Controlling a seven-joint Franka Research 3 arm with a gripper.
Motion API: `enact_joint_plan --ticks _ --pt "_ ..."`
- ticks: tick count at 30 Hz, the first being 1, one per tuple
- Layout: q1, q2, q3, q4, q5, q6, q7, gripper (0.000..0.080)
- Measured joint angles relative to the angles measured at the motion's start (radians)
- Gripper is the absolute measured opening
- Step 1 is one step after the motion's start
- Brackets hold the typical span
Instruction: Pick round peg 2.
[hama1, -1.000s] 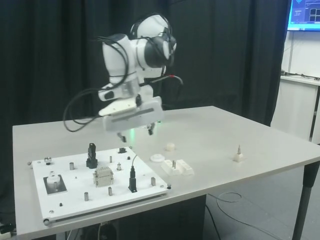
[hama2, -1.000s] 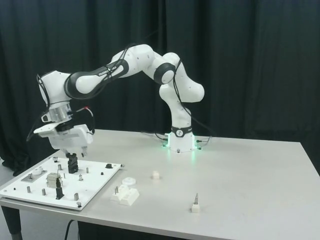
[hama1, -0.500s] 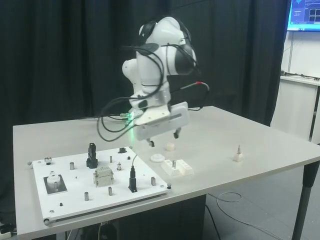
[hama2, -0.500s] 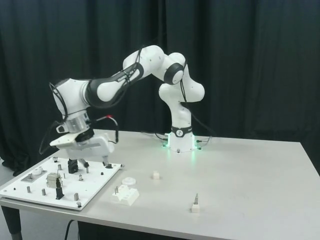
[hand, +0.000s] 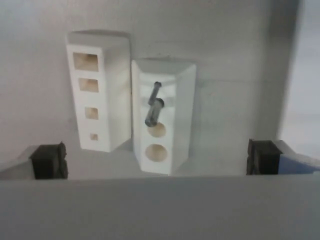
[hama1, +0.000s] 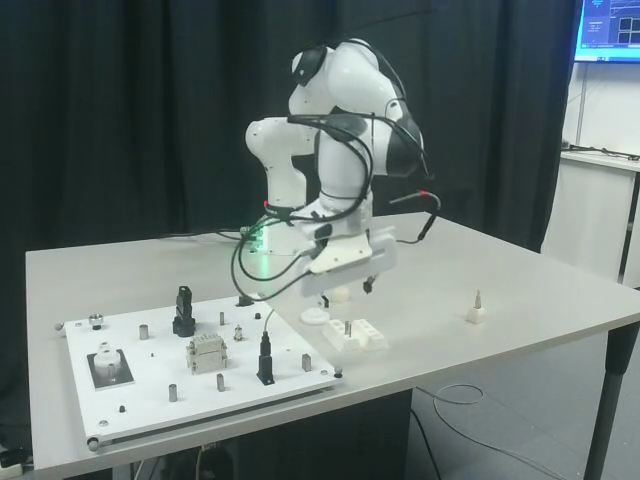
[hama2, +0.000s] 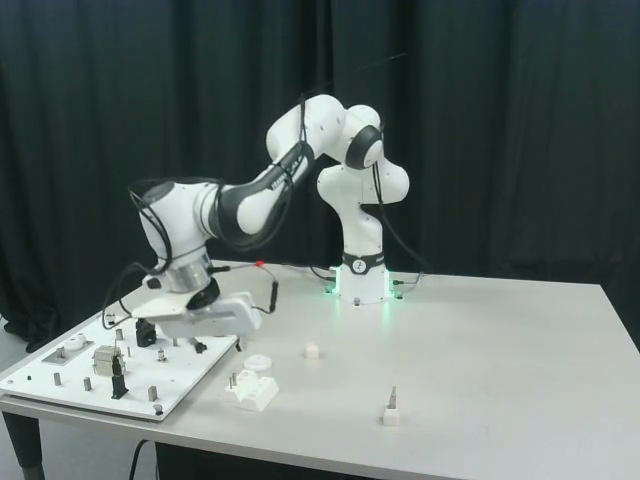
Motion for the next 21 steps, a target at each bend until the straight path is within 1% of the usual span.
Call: enact_joint_plan --ticks 4,9,15,21 --pt "0.015 -0.005 0.015 -0.043 -0.01 0.045 0.014 0.08" --pt "0.021 -0.02 0.047 -0.102 -0.028 0.115 0.051 0.08" --pt "0.022 -0.052 0.079 -0.175 -0.063 0.201 0.085 0.08" --pt "0.022 -0.088 0.097 -0.249 -0.096 0.29 0.12 0.08"
